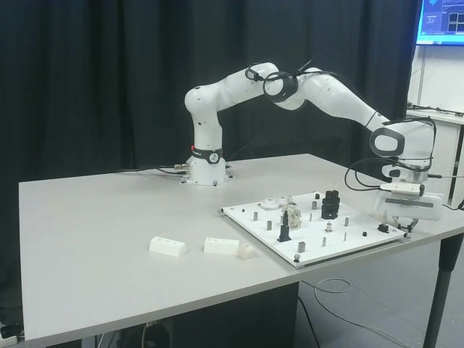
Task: Pick bolt 4.
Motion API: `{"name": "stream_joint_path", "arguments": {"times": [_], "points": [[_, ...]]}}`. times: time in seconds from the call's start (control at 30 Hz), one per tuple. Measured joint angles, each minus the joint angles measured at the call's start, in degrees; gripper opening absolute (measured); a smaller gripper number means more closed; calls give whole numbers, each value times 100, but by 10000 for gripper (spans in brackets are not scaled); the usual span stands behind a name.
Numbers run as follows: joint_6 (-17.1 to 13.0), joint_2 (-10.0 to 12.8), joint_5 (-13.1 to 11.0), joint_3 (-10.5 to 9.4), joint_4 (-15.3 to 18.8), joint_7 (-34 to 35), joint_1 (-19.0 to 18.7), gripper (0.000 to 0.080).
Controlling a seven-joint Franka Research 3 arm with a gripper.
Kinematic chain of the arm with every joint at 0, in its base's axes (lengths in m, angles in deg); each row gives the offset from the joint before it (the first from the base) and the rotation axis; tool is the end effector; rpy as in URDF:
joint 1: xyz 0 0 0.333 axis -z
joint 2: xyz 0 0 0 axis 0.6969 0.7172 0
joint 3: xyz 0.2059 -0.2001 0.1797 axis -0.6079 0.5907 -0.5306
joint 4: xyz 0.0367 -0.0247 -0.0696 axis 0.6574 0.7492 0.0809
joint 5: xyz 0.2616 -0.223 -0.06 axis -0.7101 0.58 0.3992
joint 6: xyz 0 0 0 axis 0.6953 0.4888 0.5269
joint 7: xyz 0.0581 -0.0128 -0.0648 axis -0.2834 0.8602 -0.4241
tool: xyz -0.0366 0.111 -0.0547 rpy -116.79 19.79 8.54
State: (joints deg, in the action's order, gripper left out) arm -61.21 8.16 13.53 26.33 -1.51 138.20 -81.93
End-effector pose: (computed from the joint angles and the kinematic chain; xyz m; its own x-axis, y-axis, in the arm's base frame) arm 0.6859 0.3466 0.1872 0.0926 -0.9935 0.0655 -0.9940 -0.0961 -0.0520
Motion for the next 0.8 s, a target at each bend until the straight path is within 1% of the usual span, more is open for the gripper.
{"name": "stream_joint_path", "arguments": {"times": [0.2,0.37,0.8], "points": [[85,-4,0,86,-55,0,-6,226],[255,-48,0,145,-117,0,-12,226],[587,-226,-1,161,-193,0,-12,224]]}}
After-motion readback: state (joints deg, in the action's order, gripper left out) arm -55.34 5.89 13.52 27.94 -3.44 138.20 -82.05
